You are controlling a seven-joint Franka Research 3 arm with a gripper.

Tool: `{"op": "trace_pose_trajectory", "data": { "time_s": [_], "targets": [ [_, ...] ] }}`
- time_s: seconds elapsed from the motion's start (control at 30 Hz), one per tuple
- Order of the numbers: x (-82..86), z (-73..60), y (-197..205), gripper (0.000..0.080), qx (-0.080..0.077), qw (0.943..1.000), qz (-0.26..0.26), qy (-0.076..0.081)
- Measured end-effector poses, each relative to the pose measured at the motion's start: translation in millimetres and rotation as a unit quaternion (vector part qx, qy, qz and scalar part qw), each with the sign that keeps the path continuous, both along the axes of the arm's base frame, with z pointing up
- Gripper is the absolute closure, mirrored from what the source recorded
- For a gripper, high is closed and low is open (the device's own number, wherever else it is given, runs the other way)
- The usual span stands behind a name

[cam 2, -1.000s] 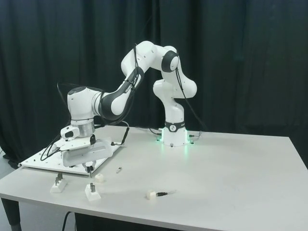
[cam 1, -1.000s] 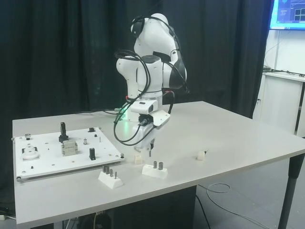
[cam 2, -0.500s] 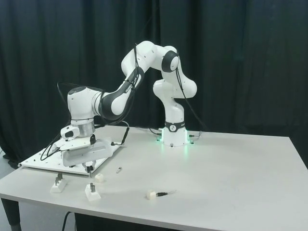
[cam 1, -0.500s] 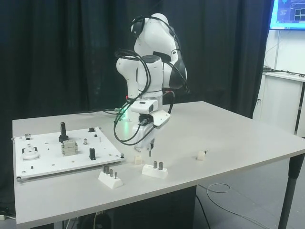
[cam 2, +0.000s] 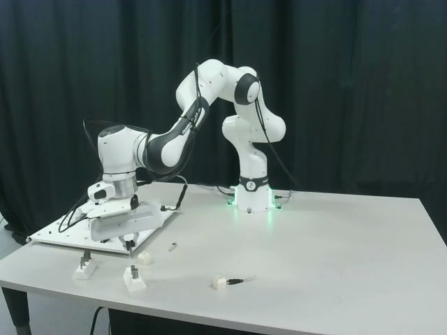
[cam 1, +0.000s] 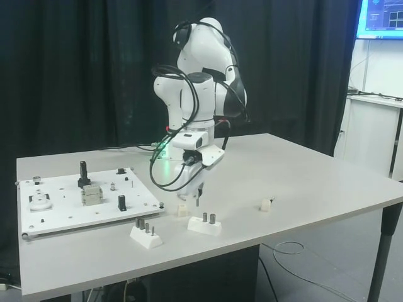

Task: Insert round peg 2.

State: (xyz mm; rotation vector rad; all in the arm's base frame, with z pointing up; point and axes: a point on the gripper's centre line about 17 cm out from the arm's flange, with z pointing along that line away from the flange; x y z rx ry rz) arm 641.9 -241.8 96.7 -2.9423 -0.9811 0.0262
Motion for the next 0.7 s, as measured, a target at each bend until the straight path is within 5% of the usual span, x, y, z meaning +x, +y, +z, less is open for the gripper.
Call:
{"op": "trace_pose_trajectory", "data": {
  "time_s": [0.37, 0.7],
  "targets": [
    [-16.5, 6.4, -37.0, 0.0741, -0.029, 0.9995, -0.002, 0.013],
    [-53.9, 7.3, -78.5, 0.0741, -0.037, 0.9988, -0.001, 0.032]
  ]
}}
